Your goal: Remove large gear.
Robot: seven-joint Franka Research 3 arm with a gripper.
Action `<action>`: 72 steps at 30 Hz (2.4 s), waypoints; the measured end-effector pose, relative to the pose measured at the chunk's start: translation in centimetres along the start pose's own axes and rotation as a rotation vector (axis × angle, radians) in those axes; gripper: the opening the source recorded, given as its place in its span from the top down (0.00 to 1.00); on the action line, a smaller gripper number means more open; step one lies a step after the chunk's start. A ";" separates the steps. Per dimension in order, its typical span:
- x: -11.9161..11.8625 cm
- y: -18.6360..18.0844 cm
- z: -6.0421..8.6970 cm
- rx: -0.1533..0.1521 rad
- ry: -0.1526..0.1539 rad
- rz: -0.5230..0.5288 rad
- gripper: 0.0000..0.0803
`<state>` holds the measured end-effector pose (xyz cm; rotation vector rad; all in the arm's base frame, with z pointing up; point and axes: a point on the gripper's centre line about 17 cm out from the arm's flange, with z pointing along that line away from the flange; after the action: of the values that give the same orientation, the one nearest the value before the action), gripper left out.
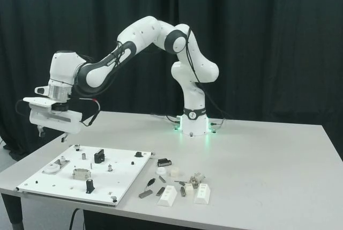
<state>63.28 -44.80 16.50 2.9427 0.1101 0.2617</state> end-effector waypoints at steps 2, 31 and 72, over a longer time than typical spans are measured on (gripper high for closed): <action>-0.3 0.2 0.5 0.012 -0.006 0.007 0.00; -2.1 1.0 7.0 0.113 -0.092 0.079 0.00; -1.8 0.6 11.5 0.164 -0.129 0.112 0.00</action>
<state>63.59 -47.58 5.18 3.1233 -0.0533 0.0812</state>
